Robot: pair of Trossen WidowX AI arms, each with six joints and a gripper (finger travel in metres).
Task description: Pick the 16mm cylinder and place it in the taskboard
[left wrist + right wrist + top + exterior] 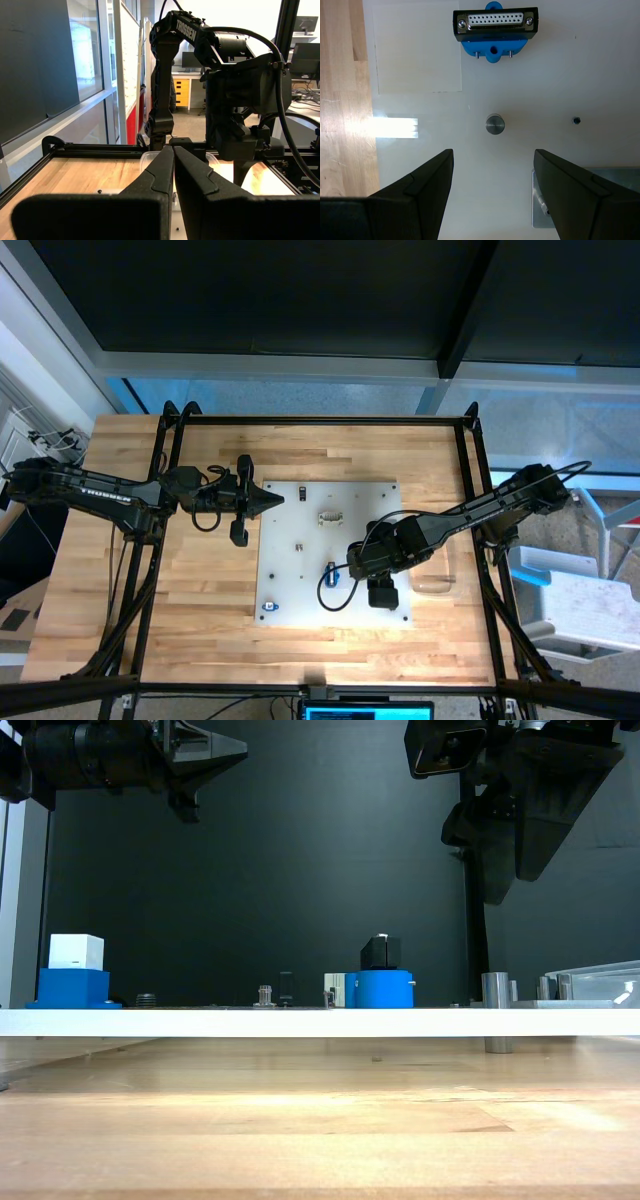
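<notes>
Black moulded fingers of the right gripper stand wide apart and hold nothing. They hang directly above the 16mm cylinder, a short silver-grey round metal peg seen end-on between them and clear of both. The peg stands upright in the taskboard, a flat white square plate. In the low view its lower end shows beneath the plate's edge, so it is judged to be seated through a hole rather than resting on the surface. Near it on the plate are a black multi-pin connector on a blue mount, a small open hole and the corner of a grey metal piece. The left gripper has its fingers pressed together and empty, and is held high over the plate's left edge, well apart from the peg. Pick and placement appear complete. What is left, by judgement, is to lift the right arm clear and confirm that the peg sits fully home.
</notes>
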